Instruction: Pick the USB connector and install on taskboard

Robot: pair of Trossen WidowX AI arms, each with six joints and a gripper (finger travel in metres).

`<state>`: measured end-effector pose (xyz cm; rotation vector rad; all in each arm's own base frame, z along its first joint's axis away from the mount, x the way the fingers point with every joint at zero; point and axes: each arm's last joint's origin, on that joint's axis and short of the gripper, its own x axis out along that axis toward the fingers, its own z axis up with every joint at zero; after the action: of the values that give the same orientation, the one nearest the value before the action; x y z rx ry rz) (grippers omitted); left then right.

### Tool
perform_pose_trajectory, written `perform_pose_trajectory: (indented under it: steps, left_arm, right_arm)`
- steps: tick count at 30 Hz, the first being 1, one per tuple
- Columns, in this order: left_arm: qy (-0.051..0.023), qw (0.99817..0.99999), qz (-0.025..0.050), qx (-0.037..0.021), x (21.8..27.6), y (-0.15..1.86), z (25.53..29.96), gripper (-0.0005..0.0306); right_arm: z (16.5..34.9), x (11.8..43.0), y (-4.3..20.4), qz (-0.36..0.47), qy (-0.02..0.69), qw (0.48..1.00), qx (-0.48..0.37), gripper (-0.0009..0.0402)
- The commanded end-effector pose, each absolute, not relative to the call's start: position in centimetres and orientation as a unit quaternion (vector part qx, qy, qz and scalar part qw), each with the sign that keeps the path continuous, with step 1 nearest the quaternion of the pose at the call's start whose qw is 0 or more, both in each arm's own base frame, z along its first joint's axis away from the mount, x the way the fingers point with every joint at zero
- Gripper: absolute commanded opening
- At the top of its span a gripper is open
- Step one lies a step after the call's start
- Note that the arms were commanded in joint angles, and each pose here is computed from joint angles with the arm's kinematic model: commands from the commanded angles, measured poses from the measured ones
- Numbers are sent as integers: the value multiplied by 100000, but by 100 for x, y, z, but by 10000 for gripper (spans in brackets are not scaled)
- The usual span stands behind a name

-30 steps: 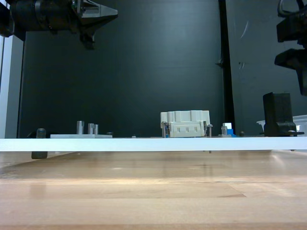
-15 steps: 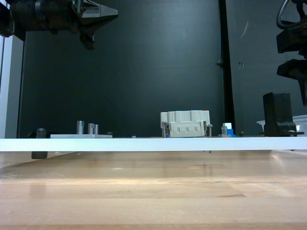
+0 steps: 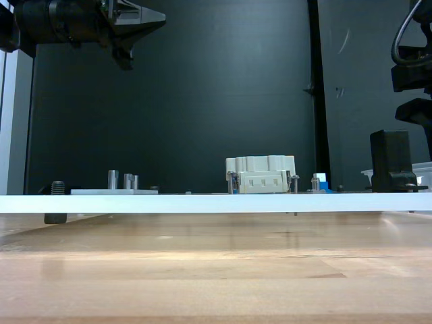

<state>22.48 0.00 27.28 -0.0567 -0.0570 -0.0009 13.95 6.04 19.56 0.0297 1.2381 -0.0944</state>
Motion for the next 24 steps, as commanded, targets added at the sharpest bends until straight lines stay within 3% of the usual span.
perform_pose_trajectory:
  steps: [1,24]
  left_arm:
    - [-2831,99920,-61,-2813,2249,0,2727,0]
    - [-2831,99920,-61,-2813,2249,0,2727,0]
  right_arm:
    - [1931,1426,615,-4833,58003,81312,764,181]
    - [1736,1439,637,-4165,57633,81615,323,181]
